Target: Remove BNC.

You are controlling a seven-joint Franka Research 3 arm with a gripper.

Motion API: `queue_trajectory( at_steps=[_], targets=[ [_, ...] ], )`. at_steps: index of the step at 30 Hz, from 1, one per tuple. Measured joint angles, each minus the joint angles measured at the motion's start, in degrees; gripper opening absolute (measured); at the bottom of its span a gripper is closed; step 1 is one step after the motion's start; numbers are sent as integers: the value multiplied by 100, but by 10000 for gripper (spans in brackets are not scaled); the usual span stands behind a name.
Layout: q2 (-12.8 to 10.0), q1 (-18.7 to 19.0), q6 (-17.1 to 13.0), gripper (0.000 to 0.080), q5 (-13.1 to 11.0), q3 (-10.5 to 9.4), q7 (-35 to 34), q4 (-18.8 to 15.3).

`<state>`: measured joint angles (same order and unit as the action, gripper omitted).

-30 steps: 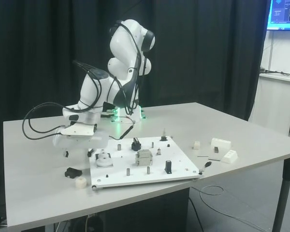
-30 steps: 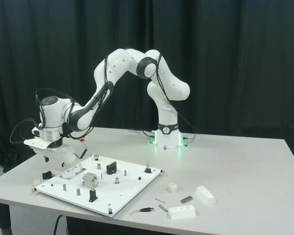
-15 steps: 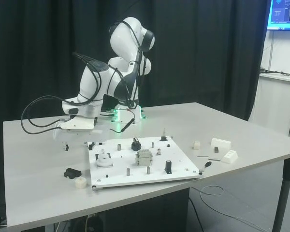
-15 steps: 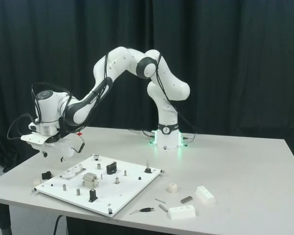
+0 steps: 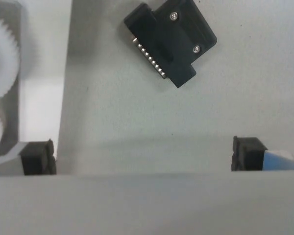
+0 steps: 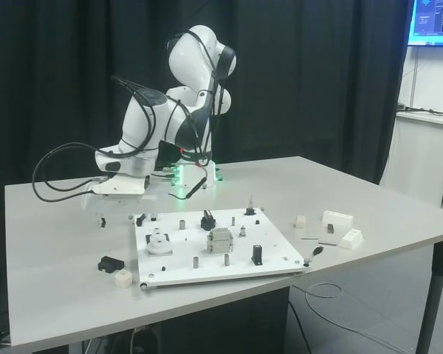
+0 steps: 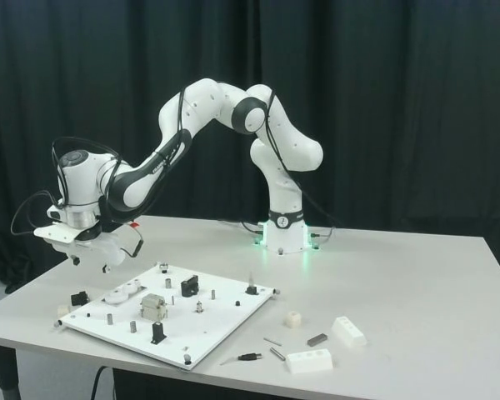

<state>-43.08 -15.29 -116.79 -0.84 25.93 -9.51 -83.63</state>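
Clearly hovering with the gripper [image 6: 120,220] above the grey table [image 6: 52,221], just off the white board [image 6: 273,236]. Black fingertips [image 5: 36,156] spread wide apart, clasping nothing. Directly beneath in the wrist view, lying flat on the table: a black multi-pin connector [image 5: 174,41], close beside the board's edge and its white gears [image 5: 2,58]. Seemingly the BNC [image 7: 162,267]: a small metal-topped stub standing upright at the board's corner nearest the gripper, untouched and apart from both fingertips.

Black connector [image 5: 170,41] (pin row showing) on grey table [image 5: 137,122], fingertips [image 5: 37,157] wide apart.
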Motion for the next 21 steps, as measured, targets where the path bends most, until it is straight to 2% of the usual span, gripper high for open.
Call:
queue_trajectory(
  at_steps=[11,21],
  targets=[
    [3,18,237,800,-22,-18,0,172],
    [70,111,841,800,-443,-23,-36,397]
  ],
)
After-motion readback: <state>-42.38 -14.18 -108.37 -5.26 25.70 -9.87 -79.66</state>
